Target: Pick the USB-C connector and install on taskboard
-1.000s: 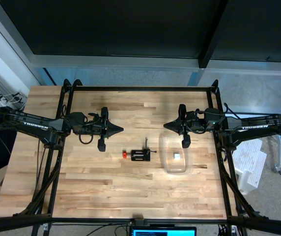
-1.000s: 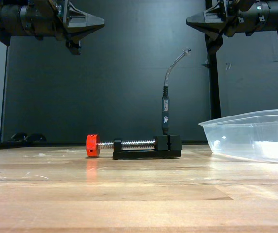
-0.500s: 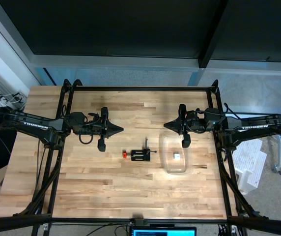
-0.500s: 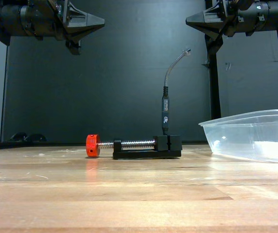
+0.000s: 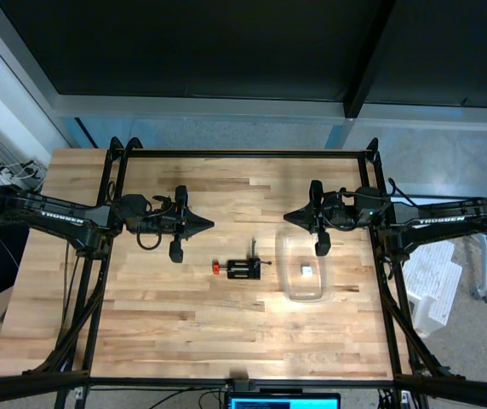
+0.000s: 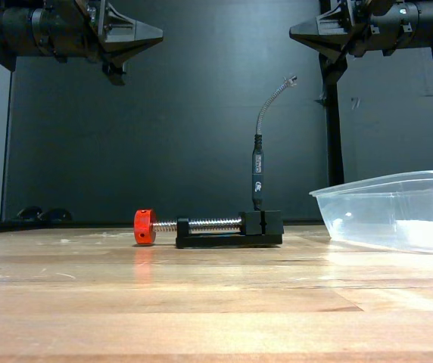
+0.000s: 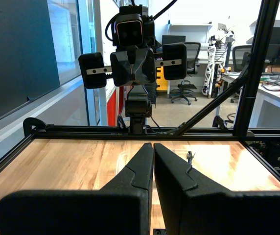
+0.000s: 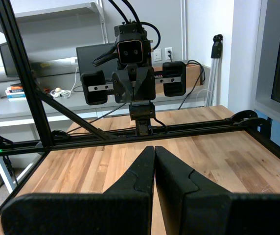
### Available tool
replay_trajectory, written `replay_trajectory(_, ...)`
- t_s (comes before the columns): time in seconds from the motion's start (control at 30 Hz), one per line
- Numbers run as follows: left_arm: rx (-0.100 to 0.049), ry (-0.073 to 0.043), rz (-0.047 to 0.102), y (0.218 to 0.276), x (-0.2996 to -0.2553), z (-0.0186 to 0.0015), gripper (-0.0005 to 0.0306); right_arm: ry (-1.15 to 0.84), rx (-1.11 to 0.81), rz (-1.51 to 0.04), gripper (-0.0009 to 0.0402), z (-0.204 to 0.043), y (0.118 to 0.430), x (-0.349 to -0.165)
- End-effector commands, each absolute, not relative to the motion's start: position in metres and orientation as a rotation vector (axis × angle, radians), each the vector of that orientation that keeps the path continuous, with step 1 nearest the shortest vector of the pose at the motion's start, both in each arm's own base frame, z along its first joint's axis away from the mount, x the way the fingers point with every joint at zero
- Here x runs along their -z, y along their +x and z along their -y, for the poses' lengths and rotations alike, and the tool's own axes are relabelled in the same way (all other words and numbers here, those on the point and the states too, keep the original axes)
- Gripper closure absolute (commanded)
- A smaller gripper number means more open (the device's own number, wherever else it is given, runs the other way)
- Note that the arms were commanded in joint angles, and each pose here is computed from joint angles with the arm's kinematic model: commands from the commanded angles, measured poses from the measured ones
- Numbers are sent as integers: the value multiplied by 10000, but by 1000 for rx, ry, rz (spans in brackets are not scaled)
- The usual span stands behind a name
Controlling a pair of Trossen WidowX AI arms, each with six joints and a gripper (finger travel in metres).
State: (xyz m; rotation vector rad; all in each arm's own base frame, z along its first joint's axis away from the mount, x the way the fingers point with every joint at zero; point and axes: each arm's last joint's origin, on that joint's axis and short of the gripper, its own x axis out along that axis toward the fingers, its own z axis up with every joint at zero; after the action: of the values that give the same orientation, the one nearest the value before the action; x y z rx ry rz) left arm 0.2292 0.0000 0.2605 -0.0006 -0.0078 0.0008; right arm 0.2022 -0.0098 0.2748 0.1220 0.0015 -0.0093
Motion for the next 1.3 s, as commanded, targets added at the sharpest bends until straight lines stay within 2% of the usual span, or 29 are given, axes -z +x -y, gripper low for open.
replay_trajectory(0.03, -1, -1, 8, 2292, -2605, -1, 300, 122, 9, -2, 393, 97, 2023, -2748)
replay_trajectory(1.3, 0, -1, 8, 2292, -2605, 0, 300, 124, 11, -34, 393, 97, 2023, -2718)
